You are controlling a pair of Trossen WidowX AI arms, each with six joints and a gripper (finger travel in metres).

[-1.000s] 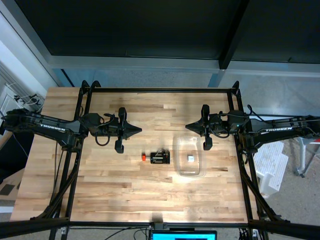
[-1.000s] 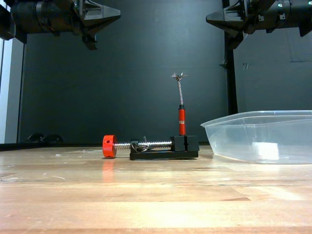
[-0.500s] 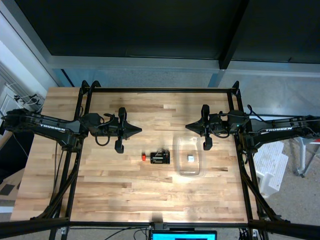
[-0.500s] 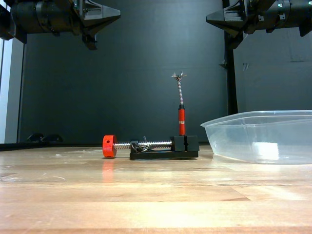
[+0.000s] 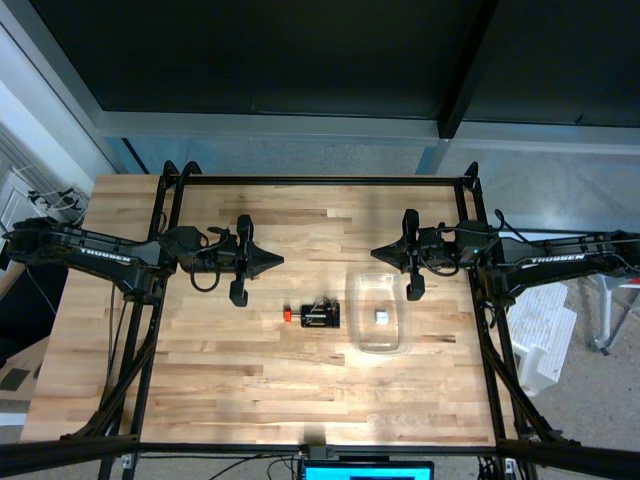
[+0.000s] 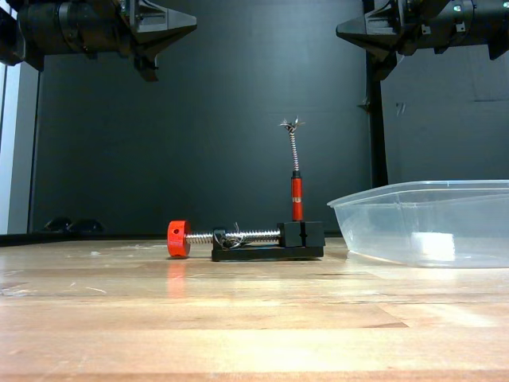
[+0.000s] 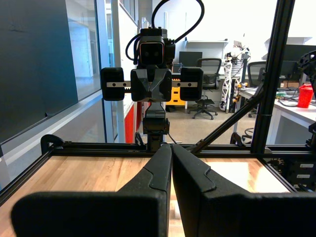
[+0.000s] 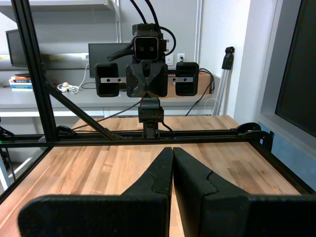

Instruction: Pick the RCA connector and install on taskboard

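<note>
since the red cylindrical connector [image 6: 296,193] stands upright on the black vise [image 6: 270,241] at the centre of the low view, with its braided metal cable [image 6: 293,155] rising off it to a frayed end and nothing gripping it, i judge the install done. the step in hand is then a plain check from a parked pose. to do that well, i would hold both arms high and away from the cable, because any low sweep across the middle of the wooden table [image 5: 250,390] could tip the connector off its seat. i would look for a lean, and i see none.

my right gripper [image 6: 340,30] hangs in the upper right of the low view. its fingers [image 8: 158,177] are pressed together on nothing, as the right wrist view shows. my left gripper [image 6: 191,28] mirrors it in the upper left, likewise closed and empty. the connector sits well below and between the two, well apart from both.

in the high view the clear plastic tray [image 5: 358,300] lies right of centre, just beside the vise. it holds only the small white block [image 5: 381,316], with no cable running from it.
</note>
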